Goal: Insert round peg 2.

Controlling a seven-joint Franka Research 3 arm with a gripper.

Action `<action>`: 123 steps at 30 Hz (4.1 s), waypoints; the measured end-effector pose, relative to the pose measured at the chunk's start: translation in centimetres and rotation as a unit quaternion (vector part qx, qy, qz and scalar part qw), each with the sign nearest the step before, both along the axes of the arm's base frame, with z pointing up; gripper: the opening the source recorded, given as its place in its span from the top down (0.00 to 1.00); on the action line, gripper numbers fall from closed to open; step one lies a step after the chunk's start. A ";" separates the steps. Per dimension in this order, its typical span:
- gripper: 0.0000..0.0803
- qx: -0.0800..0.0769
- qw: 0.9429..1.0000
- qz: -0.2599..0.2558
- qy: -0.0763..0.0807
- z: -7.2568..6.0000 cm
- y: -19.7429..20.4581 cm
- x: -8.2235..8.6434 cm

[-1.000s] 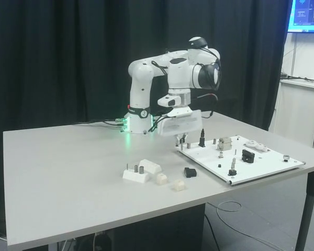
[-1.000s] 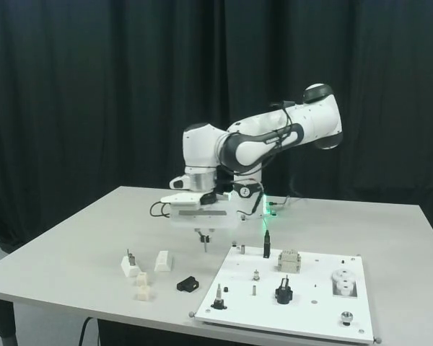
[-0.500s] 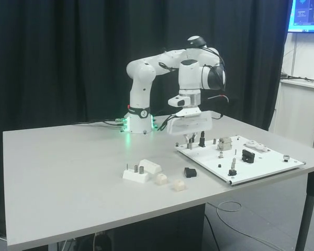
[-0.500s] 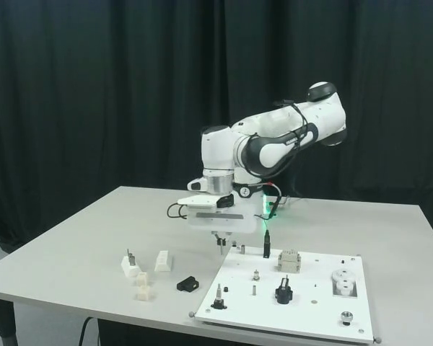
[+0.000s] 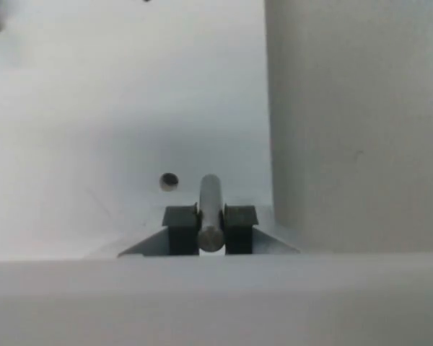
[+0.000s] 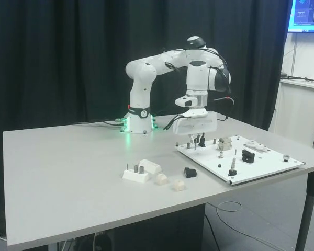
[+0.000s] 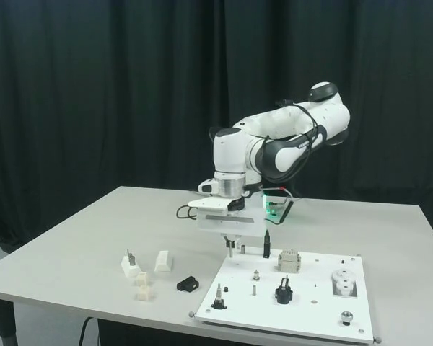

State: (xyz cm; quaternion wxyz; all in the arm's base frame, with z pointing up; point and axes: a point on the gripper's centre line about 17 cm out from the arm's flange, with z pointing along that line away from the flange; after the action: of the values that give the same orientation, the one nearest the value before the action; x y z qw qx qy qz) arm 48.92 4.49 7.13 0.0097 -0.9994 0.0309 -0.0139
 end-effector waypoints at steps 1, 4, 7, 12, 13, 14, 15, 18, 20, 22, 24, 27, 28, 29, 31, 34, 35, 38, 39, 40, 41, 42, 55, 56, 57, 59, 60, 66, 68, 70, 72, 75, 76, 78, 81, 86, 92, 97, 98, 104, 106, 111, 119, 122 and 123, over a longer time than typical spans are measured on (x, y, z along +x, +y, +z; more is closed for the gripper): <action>0.91 -0.001 1.000 -0.001 0.001 -0.1 0.1 0.0; 0.91 -0.004 1.000 -0.002 0.003 -0.3 0.5 0.1; 0.91 -0.006 1.000 -0.001 0.006 -0.5 0.7 0.2; 0.91 -0.010 1.000 -0.007 0.010 -0.8 1.1 0.2; 0.91 -0.010 1.000 -0.008 0.011 -0.8 1.1 0.2; 0.91 -0.011 1.000 -0.008 0.012 -0.9 1.1 0.2; 0.91 -0.011 1.000 -0.008 0.012 -0.9 1.2 0.2; 0.91 -0.013 1.000 -0.008 0.014 -0.9 1.2 0.2; 0.91 -0.013 1.000 -0.010 0.016 -1.0 1.2 0.2; 0.91 -0.014 1.000 -0.011 0.017 -1.1 1.2 0.2; 0.91 -0.014 1.000 -0.012 0.018 -1.1 1.2 0.2; 0.91 -0.014 1.000 -0.013 0.019 -1.2 1.3 0.2; 0.91 -0.014 1.000 -0.013 0.019 -1.2 1.3 0.2; 0.91 -0.014 1.000 -0.014 0.019 -1.2 1.3 0.2; 0.91 -0.014 1.000 -0.013 0.020 -1.3 1.3 0.2; 0.91 -0.013 1.000 -0.013 0.021 -1.4 1.4 0.1; 0.91 -0.013 1.000 -0.013 0.022 -1.5 1.4 0.1; 0.91 -0.013 1.000 -0.013 0.023 -1.6 1.4 0.1; 0.91 -0.013 1.000 -0.013 0.023 -1.6 1.3 0.1; 0.91 -0.013 1.000 -0.014 0.023 -1.6 1.3 0.1; 0.91 -0.013 1.000 -0.014 0.023 -1.6 1.3 0.1; 0.91 -0.013 1.000 -0.014 0.024 -1.7 1.3 0.1; 0.91 -0.012 0.999 -0.013 0.026 -1.9 1.4 0.0; 0.91 -0.012 0.999 -0.013 0.026 -1.9 1.4 0.0; 0.91 -0.012 0.999 -0.013 0.027 -2.0 1.4 -0.1; 0.91 -0.012 0.999 -0.013 0.028 -2.1 1.4 -0.1; 0.91 -0.012 0.999 -0.013 0.028 -2.1 1.4 -0.1; 0.91 -0.012 0.999 -0.013 0.029 -2.2 1.4 -0.2; 0.91 -0.012 0.999 -0.013 0.029 -2.3 1.4 -0.2; 0.91 -0.012 0.999 -0.013 0.030 -2.3 1.5 -0.2; 0.91 -0.012 0.999 -0.013 0.030 -2.3 1.5 -0.2; 0.91 -0.011 0.999 -0.013 0.030 -2.3 1.5 -0.2; 0.91 -0.011 0.999 -0.013 0.030 -2.3 1.5 -0.2; 0.91 -0.009 0.999 -0.013 0.030 -2.3 1.5 -0.2; 0.91 -0.007 0.999 -0.014 0.031 -2.3 1.6 -0.2; 0.91 -0.004 0.999 -0.015 0.031 -2.3 1.6 -0.2; 0.91 -0.003 0.999 -0.015 0.031 -2.3 1.7 -0.2; 0.91 -0.003 0.999 -0.015 0.031 -2.3 1.6 -0.2; 0.91 -0.003 0.999 -0.015 0.031 -2.3 1.6 -0.2; 0.91 -0.002 0.999 -0.014 0.030 -2.3 1.7 -0.2; 0.91 -0.001 0.999 -0.015 0.030 -2.3 1.7 -0.2; 0.91 0.003 0.999 -0.014 0.032 -2.3 1.9 -0.3; 0.91 0.008 0.999 -0.012 0.035 -2.3 2.2 -0.6; 0.91 0.008 0.999 -0.010 0.036 -2.3 2.2 -0.6; 0.91 0.008 0.999 -0.009 0.035 -2.3 2.2 -0.6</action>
State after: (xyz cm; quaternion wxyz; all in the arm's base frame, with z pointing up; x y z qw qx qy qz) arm 48.33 6.68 4.80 0.0166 -0.9988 0.0406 0.0217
